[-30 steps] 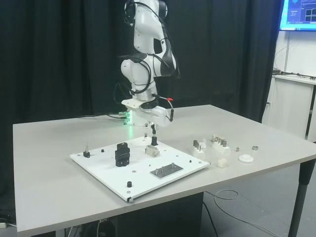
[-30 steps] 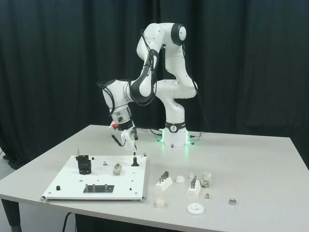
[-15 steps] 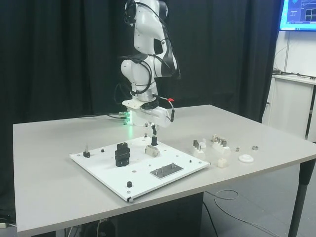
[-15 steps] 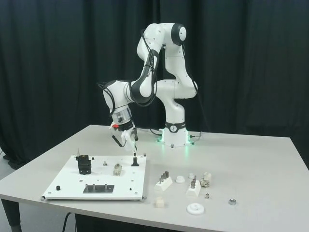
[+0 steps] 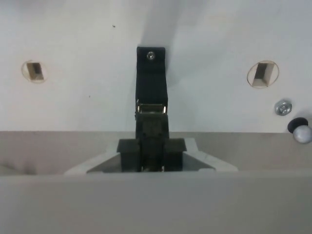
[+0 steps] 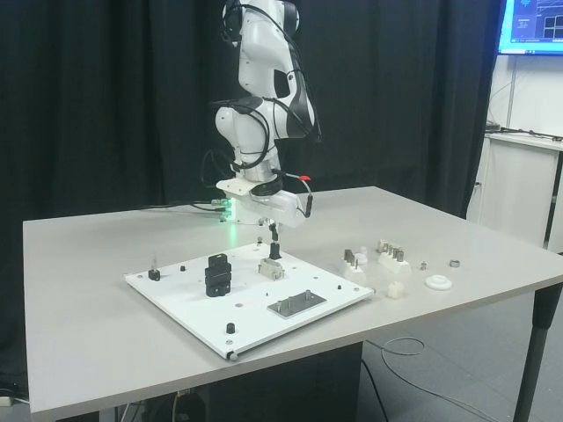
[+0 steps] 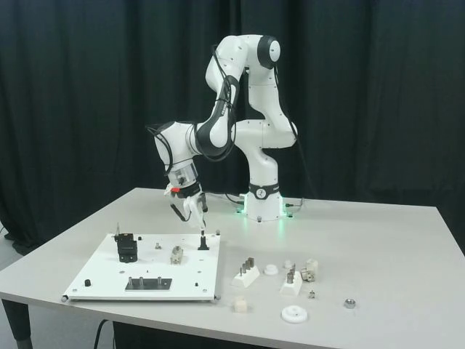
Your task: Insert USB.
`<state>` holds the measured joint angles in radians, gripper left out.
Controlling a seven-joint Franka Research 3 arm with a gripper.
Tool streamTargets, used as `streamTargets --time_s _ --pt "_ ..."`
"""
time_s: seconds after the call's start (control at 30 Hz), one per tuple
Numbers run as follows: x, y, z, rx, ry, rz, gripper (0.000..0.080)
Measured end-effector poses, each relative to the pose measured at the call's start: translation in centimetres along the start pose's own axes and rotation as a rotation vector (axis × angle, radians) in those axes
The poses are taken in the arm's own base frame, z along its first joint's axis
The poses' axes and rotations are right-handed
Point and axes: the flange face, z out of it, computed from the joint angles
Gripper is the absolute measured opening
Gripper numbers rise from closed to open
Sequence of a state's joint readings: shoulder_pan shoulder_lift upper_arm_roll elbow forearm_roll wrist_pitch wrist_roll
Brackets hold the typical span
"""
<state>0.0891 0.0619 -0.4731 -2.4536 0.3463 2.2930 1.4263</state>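
The gripper [image 5: 151, 163] is clamped on the black USB plug [image 5: 151, 117], which juts toward 12 o'clock over the white board [image 5: 78, 44].

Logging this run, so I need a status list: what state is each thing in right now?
hand: shut on USB plug, above the board
USB plug: held upright, not yet seated
black socket block: screwed to the board, nothing in it
white board: flat on the grey table
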Motion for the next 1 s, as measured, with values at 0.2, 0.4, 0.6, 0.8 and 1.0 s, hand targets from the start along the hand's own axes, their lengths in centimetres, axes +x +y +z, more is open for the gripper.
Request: streamTargets --time_s 0.2,0.4,0.6,0.8,1.0 --pt "-0.01 0.00 0.00 0.000 0.000 -0.001 0.0094" --pt "-0.05 -0.02 -0.01 0.002 0.000 -0.001 0.0094" --pt "-0.17 -0.07 0.02 0.006 0.001 -0.004 0.0094" --pt "-0.17 -0.08 0.09 0.007 0.003 -0.004 0.0094" --pt "-0.09 -0.14 0.53 0.005 0.010 -0.002 0.0094"
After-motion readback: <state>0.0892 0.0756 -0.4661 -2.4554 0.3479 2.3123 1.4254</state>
